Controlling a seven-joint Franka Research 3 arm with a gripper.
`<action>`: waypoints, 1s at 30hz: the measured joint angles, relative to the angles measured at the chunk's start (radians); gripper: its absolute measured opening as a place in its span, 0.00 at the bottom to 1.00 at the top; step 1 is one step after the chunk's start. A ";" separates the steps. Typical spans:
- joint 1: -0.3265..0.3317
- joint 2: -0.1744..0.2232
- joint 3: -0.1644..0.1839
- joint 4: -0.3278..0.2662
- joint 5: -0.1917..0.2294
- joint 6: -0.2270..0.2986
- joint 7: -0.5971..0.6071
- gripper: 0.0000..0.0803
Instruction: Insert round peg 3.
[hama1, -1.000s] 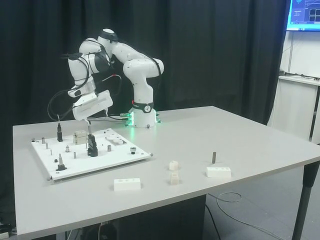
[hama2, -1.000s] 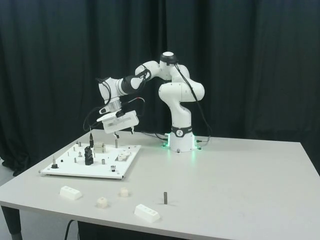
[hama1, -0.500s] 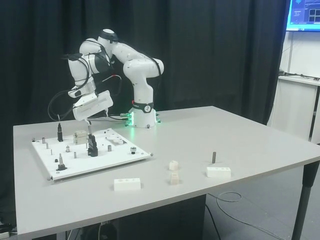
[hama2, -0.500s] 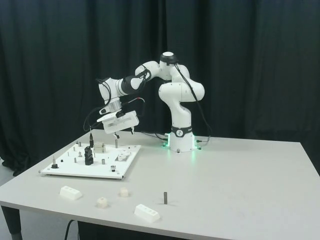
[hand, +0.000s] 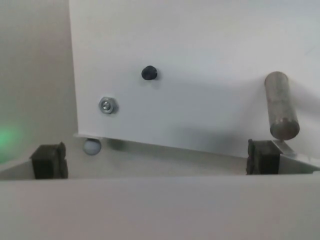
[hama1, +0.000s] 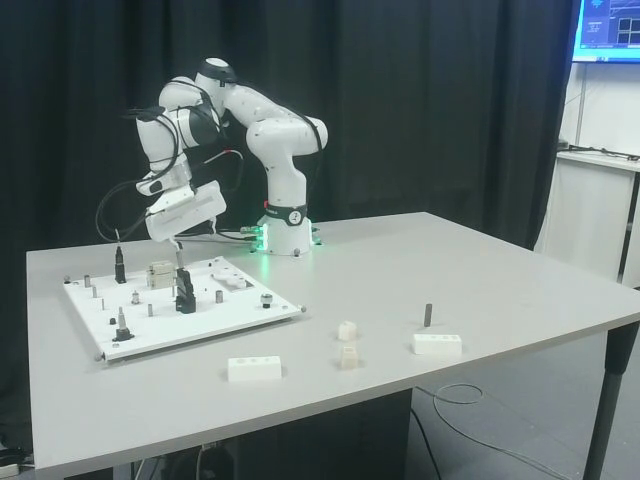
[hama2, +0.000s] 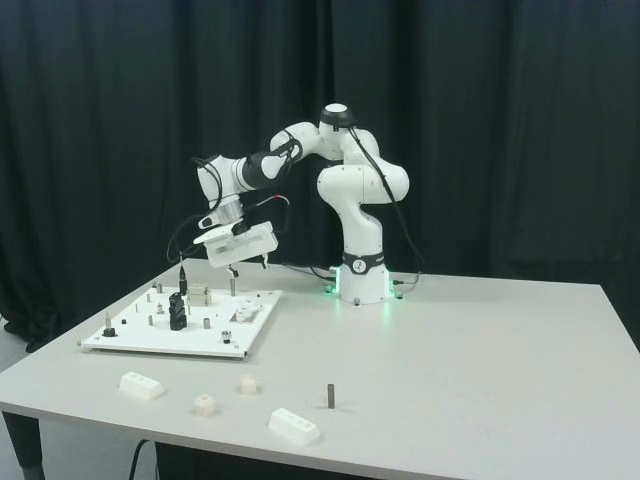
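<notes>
My gripper (hand: 155, 159) is open, its black fingertips (hand: 48, 160) wide apart with nothing between them. It hangs over the far edge of the white board (hand: 210, 45). A grey round peg (hand: 280, 104) stands on the board close to one fingertip. A small black hole (hand: 148, 73) and a nut (hand: 106, 105) lie near the board's corner. In the room views the gripper (hama1: 174, 240) (hama2: 247, 265) hovers above that upright peg (hama1: 179, 258) (hama2: 233, 285). Another dark peg (hama1: 428, 315) (hama2: 330, 396) stands alone on the grey table.
The board (hama1: 240, 303) (hama2: 205, 341) carries several pegs and a black part (hama1: 185, 295). White blocks (hama1: 254, 368) (hama1: 437, 344) and two small white pieces (hama1: 348, 344) lie near the table's front edge. The arm's base (hama1: 286, 232) glows green behind the board.
</notes>
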 joint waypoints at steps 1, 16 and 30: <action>0.000 0.000 0.000 0.000 0.000 0.001 0.000 1.00; 0.001 -0.001 -0.004 0.000 0.000 0.021 0.000 1.00; 0.004 -0.001 -0.005 0.000 0.001 0.028 0.000 1.00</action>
